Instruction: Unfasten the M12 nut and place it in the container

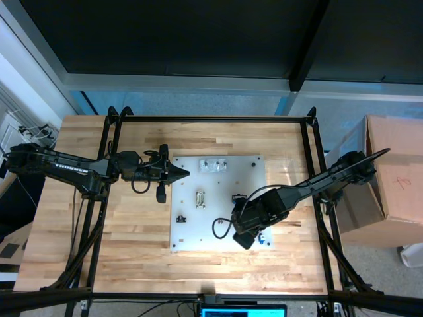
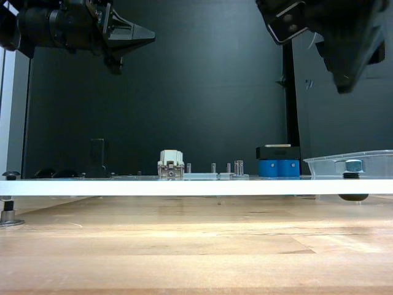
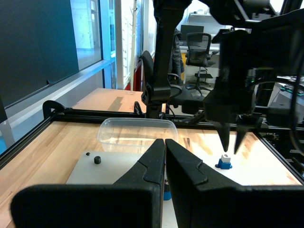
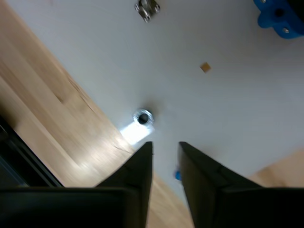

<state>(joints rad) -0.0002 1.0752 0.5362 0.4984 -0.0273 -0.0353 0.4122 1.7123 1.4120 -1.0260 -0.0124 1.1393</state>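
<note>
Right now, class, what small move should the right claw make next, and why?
Probably lower the right claw onto the M12 nut: the claw is open and hangs high above the board's near right, and the nut sits on its stud. The left claw hangs shut above the board's left edge.

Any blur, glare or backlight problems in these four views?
Right wrist view: motion-smeared wooden table, glare patch beside the small silver nut on its black stud, under the open right gripper. Left wrist view: blown-out windows behind the shut left gripper. Low view: both grippers silhouetted high over the white board. High view: even light.
</note>
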